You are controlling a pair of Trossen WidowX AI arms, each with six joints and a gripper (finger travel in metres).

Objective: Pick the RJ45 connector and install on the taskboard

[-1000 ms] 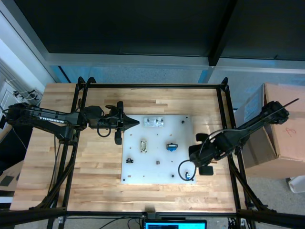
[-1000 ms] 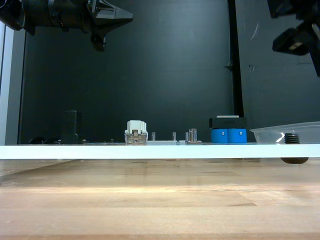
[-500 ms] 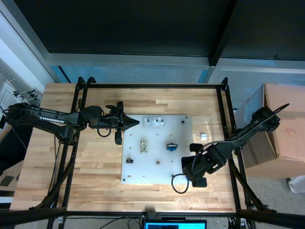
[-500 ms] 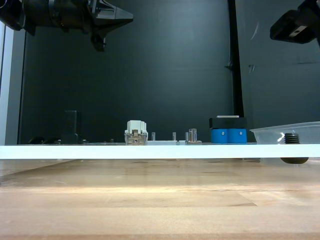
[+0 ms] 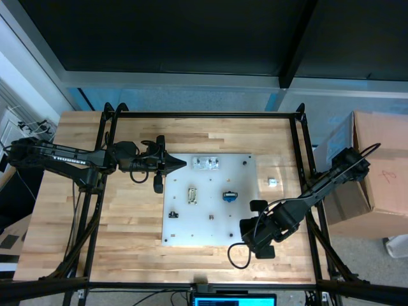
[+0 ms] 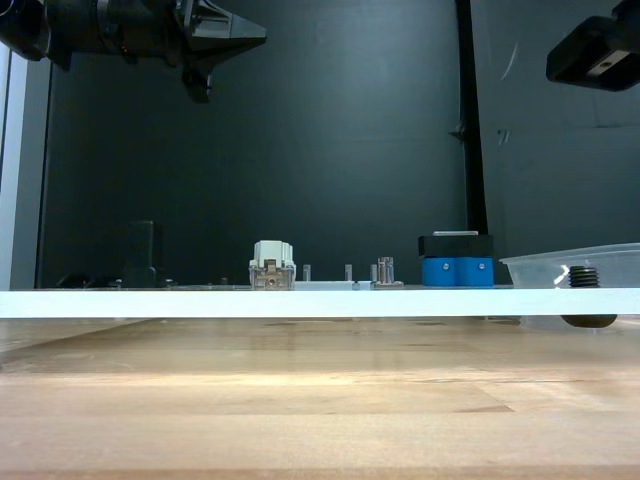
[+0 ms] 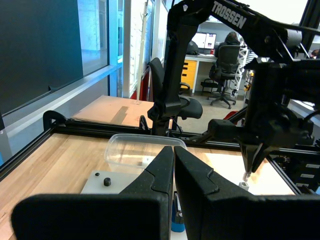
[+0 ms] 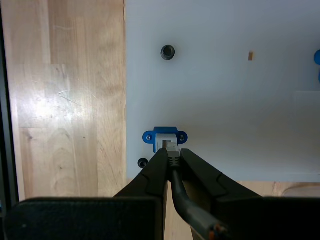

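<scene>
Black right claw (image 8: 171, 155) is now hovering over the white taskboard (image 8: 225, 100) near its near edge, having slid nearer and leftward within a second; the left claw (image 5: 181, 164) is staying by the far-left corner. "TROSSEN" lettering (image 7: 229, 14) is showing on the right arm (image 7: 175, 60). The right claw is pinching the RJ45 connector (image 8: 171, 146), its tip meeting the blue socket (image 8: 162, 135); the left claw is sitting closed and empty.

The right arm's black gripper (image 8: 171, 152) has been brought towards the near edge and slightly left, from beside the right edge of the white task board (image 5: 191, 229) to above its near right corner. The pale RJ45 connector (image 8: 172, 148) pinched in it is thereby set at the blue socket mount (image 8: 164, 135), which has been hidden in the high view. The looped black cable (image 5: 237, 255) has been carried off the board onto the wooden table (image 5: 127, 242).
</scene>
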